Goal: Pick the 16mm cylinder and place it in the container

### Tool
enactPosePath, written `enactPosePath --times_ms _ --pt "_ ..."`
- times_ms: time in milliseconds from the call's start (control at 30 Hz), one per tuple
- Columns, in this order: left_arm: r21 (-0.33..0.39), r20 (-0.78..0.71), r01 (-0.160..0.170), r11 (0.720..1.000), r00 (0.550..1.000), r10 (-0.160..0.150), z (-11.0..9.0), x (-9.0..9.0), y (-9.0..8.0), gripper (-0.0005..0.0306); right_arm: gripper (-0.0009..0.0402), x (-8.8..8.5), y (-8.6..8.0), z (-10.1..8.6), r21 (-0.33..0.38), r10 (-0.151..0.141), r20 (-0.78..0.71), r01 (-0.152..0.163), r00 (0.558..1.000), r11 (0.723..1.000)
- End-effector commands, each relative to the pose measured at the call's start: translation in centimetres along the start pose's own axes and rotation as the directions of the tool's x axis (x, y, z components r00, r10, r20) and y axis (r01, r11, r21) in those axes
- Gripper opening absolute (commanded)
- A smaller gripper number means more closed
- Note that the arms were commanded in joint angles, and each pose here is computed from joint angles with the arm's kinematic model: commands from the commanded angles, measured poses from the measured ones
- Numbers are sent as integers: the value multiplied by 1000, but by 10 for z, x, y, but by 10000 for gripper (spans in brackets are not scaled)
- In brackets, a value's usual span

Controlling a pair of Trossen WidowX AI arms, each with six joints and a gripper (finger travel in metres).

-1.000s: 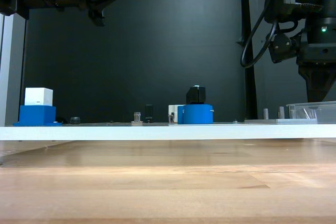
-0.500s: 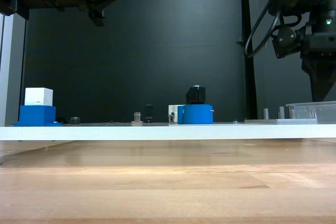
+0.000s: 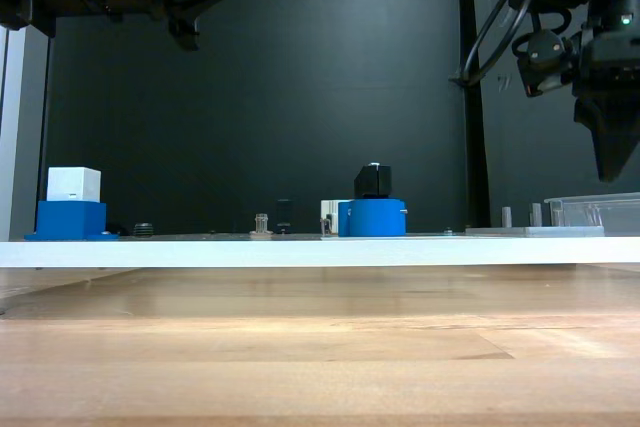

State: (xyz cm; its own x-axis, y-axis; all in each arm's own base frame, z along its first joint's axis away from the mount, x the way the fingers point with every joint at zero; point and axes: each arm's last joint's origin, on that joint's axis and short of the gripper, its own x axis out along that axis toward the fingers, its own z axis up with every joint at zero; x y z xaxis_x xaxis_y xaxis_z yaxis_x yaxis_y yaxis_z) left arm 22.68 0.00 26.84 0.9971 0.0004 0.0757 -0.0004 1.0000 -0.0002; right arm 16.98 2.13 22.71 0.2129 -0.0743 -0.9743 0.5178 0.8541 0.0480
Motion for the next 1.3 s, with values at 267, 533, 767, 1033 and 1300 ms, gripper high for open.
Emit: enactPosePath --times_ms 267,533,767,1033,1300 --pt "0 1 0 1000 1000 0 0 0 0 0 177 -17 2 4 -20 2 2 -2 1000 1000" --pt "0 1 0 1000 1000 0 0 0 0 0 177 -16 1 4 -20 -1 0 1 1000 1000" --pt "0 1 0 1000 1000 0 0 0 0 0 177 -16 2 4 -20 -1 0 1 1000 1000" --pt "0 1 0 1000 1000 0 0 0 0 0 177 -16 2 4 -16 -1 -1 1 1000 1000" --pt "0 1 0 1000 1000 0 0 0 0 0 177 -16 2 4 -12 -1 -1 1 1000 1000"
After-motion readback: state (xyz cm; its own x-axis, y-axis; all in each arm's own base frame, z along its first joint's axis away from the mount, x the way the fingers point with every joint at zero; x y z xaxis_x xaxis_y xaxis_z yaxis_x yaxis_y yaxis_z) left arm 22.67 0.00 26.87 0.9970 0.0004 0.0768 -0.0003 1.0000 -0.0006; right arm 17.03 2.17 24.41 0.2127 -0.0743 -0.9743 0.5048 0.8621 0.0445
